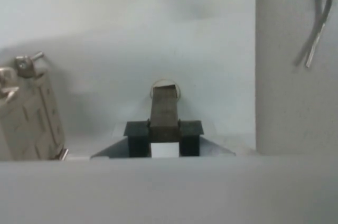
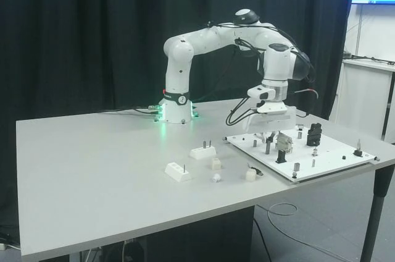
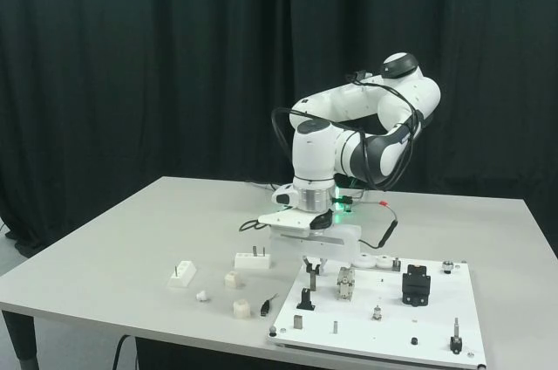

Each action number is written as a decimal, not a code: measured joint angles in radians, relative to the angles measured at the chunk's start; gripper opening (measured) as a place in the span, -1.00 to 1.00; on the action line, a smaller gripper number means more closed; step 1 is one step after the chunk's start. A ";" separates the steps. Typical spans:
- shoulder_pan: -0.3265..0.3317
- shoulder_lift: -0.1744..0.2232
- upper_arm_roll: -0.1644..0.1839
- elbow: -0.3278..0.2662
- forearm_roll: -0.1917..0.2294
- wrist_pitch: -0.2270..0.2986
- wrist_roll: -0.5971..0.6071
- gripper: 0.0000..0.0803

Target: Insert square peg 3.

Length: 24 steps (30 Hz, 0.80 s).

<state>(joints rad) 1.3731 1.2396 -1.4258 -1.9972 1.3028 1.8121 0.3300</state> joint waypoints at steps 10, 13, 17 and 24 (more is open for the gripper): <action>0.007 0.000 -0.001 -0.005 0.000 0.005 0.026 -0.73; 0.010 0.000 -0.001 -0.007 -0.001 0.007 0.022 -0.73; 0.012 0.000 -0.001 -0.008 -0.002 0.008 -0.003 -0.73; 0.012 0.000 -0.001 -0.009 -0.003 0.009 -0.047 -0.73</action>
<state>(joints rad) 1.3853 1.2396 -1.4266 -2.0061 1.2999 1.8210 0.2833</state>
